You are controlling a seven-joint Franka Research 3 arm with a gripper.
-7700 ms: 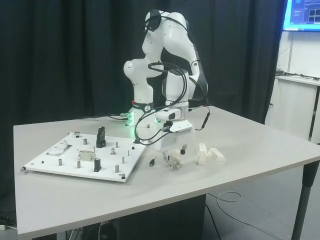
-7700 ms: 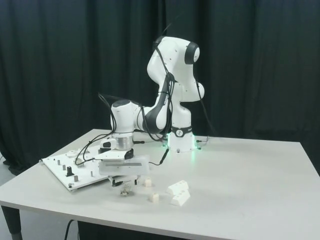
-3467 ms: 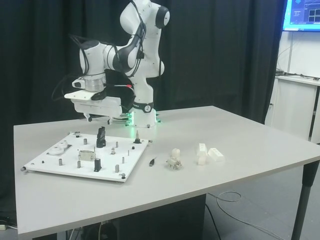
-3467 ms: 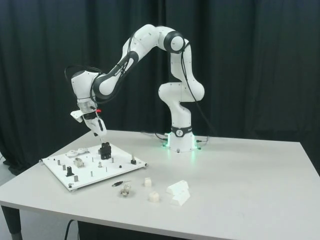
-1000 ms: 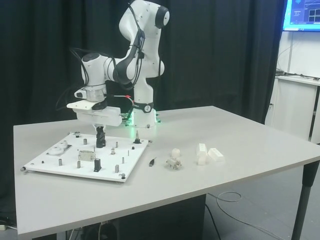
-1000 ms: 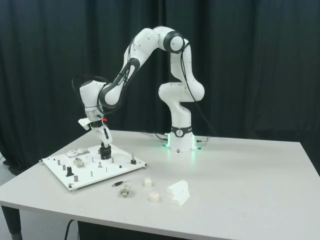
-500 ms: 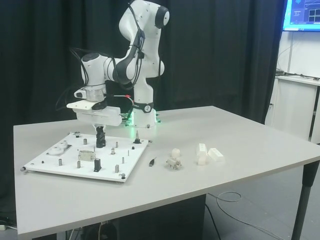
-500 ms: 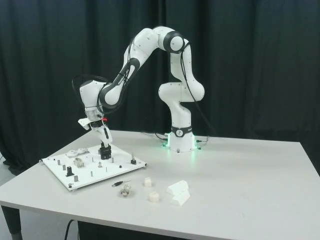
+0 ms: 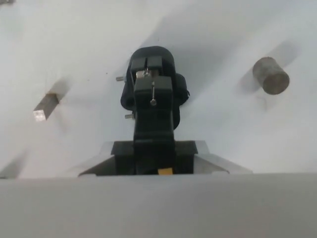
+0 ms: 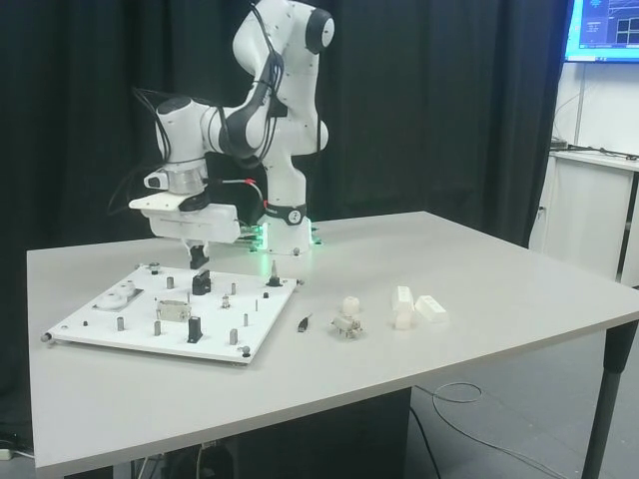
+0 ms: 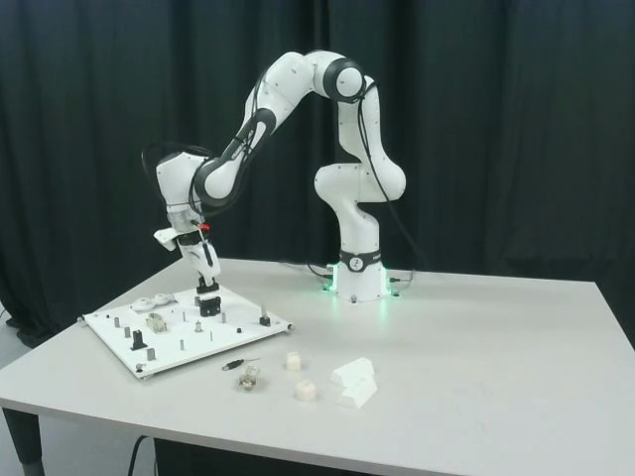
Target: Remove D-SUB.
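The D-SUB plug (image 9: 153, 106) is a narrow black connector, and my gripper (image 9: 153, 161) is shut on it. In the wrist view it hangs just above its black socket base (image 9: 171, 59), which stays on the white board (image 9: 237, 134). From the room views, the gripper (image 10: 196, 255) (image 11: 204, 274) is over the board's far side. The plug (image 11: 207, 286) is lifted a little off the base (image 10: 201, 285) (image 11: 208, 305).
The board (image 10: 130, 334) carries several small pegs and fixtures, among them a grey cylinder (image 9: 270, 75) and a square peg (image 9: 45, 106). On the table beside it lie a small black pin (image 10: 302, 322), a small geared part (image 10: 347, 321) and white blocks (image 10: 417, 307).
The arm came from the loose parts to the board and lowered onto the black connector. In the last half second the gripper rose, and the plug came away from its base.
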